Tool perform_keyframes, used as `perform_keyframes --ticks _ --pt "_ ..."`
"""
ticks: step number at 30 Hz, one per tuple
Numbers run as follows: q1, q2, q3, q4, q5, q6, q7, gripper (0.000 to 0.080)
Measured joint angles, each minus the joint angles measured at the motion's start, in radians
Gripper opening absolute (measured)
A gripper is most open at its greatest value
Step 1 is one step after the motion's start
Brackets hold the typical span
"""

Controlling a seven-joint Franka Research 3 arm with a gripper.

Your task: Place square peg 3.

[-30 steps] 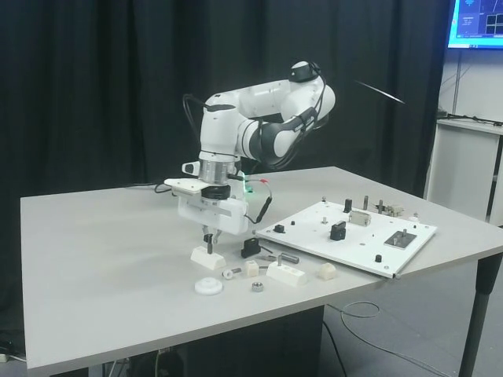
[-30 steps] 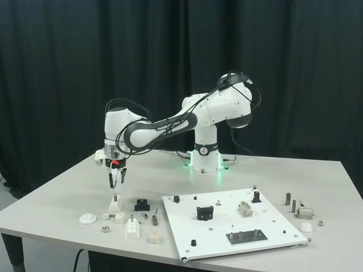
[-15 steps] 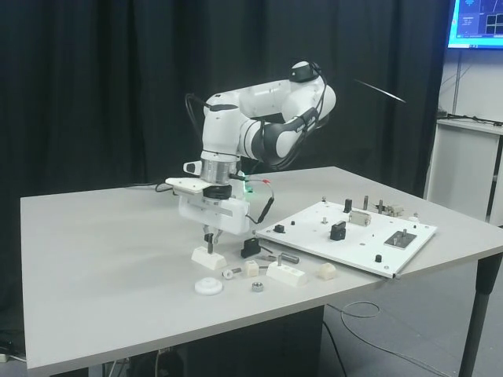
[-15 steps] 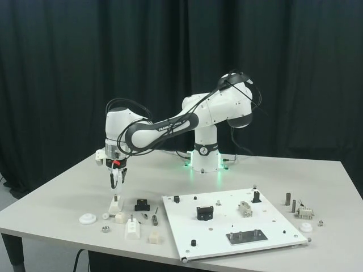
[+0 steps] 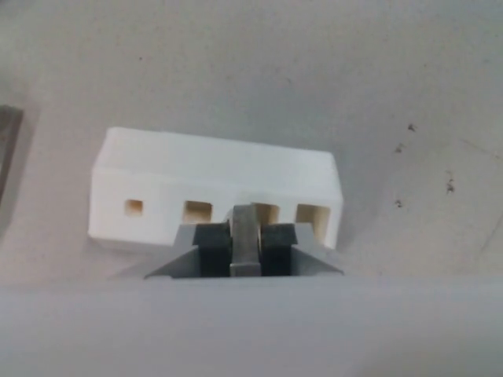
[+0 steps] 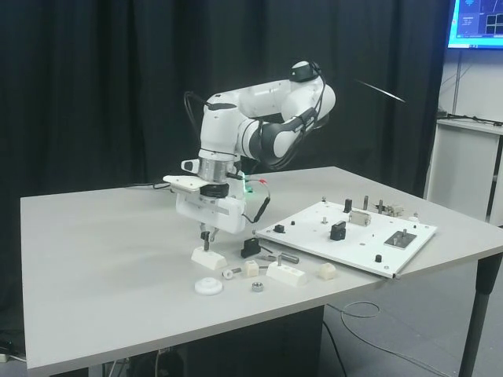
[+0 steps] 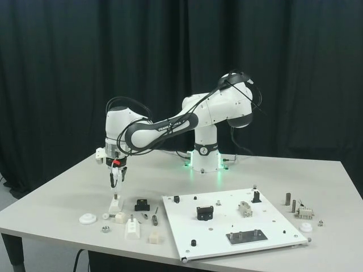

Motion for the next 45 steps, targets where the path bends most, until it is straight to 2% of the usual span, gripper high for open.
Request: perform_keyframes --ticks 26,45 --pt "0.024 0.000 0.000 -0.031 0.002 -0.001 -0.031 0.0076" --pt "0.024 0.000 0.003 -0.033 0.015 0.011 0.014 0.0076"
